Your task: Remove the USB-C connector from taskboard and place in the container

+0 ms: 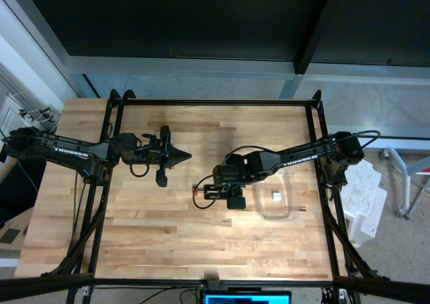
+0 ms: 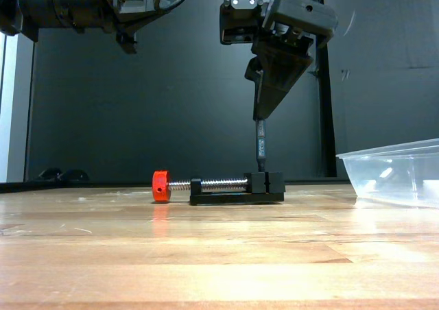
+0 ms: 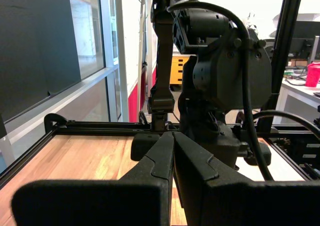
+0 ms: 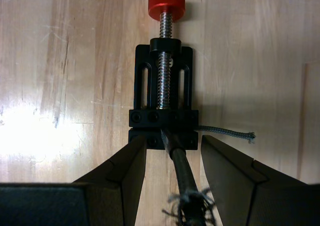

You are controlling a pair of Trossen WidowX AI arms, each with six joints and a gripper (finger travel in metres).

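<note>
USB-C connector (image 2: 260,145) inside right gripper (image 2: 259,116); left gripper (image 1: 187,157) aloft

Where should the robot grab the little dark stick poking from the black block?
Pinch the USB-C connector by its shaft above the taskboard, from straight above: it stands vertical, foot clamped. The open right hand hangs over it; the shut left hand is parked left.

right gripper (image 2: 260,116), upright USB-C connector (image 2: 260,145), taskboard (image 2: 233,188) below

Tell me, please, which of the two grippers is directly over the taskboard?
The right gripper: its open fingers straddle the upright USB-C connector in the taskboard. The left gripper hangs shut, well off to the board's left.
</note>
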